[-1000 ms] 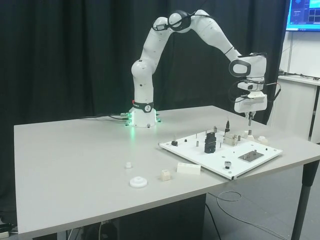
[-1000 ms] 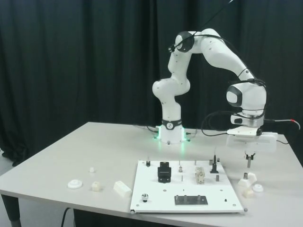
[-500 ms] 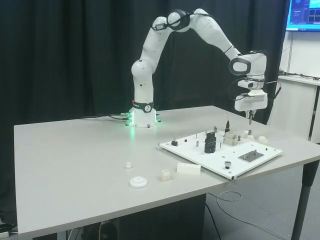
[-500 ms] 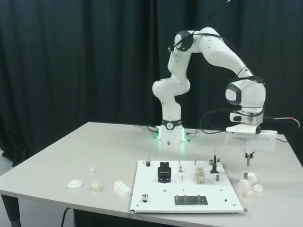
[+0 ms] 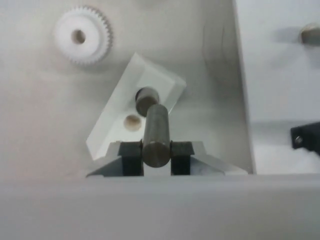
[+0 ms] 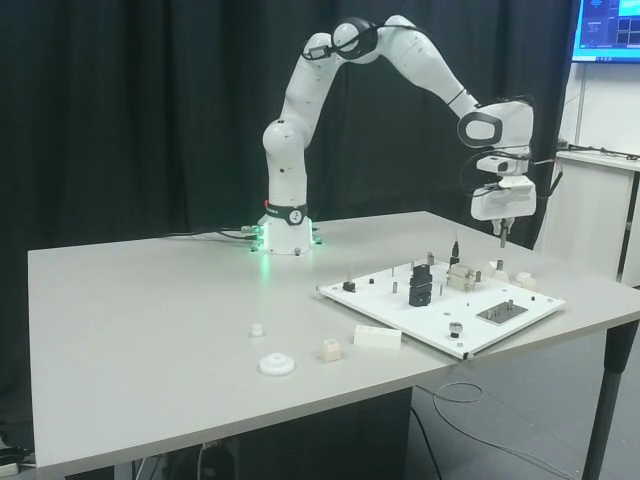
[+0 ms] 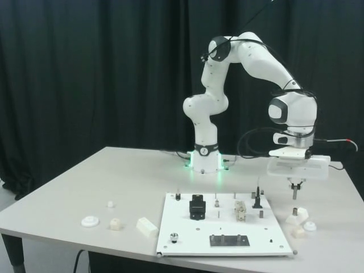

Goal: Insert round peg 3.

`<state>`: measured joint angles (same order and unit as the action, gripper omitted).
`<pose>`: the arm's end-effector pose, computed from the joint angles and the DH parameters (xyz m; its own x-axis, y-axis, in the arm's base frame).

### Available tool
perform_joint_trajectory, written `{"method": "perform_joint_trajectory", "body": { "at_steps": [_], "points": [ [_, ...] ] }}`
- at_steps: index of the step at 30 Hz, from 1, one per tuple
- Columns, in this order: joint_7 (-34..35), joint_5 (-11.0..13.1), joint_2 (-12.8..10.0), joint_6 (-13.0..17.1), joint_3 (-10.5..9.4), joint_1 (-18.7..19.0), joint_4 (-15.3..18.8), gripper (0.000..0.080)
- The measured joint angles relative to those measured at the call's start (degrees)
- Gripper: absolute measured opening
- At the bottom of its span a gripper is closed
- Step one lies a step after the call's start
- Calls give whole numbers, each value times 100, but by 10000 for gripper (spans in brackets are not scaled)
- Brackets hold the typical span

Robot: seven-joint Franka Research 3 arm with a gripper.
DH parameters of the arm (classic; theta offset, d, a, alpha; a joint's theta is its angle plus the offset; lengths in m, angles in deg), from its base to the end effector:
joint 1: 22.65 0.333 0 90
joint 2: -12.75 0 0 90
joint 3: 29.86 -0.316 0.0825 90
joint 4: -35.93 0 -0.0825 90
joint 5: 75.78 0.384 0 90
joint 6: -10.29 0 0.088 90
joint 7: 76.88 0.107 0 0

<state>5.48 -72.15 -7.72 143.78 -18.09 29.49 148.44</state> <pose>0.4639 0.4026 0.2968 0.7225 -0.6909 0.0269 -0.6908 -0.7229 -0.0144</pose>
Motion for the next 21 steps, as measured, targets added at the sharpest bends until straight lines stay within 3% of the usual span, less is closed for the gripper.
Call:
{"method": "perform_joint_trajectory", "body": {
  "at_steps": [14, 21],
  "points": [
    [-1006, -14, -53, 286, 475, -84, -68, 113],
    [-1491, 34, -212, 333, 532, -335, -232, 113]
  ]
}}
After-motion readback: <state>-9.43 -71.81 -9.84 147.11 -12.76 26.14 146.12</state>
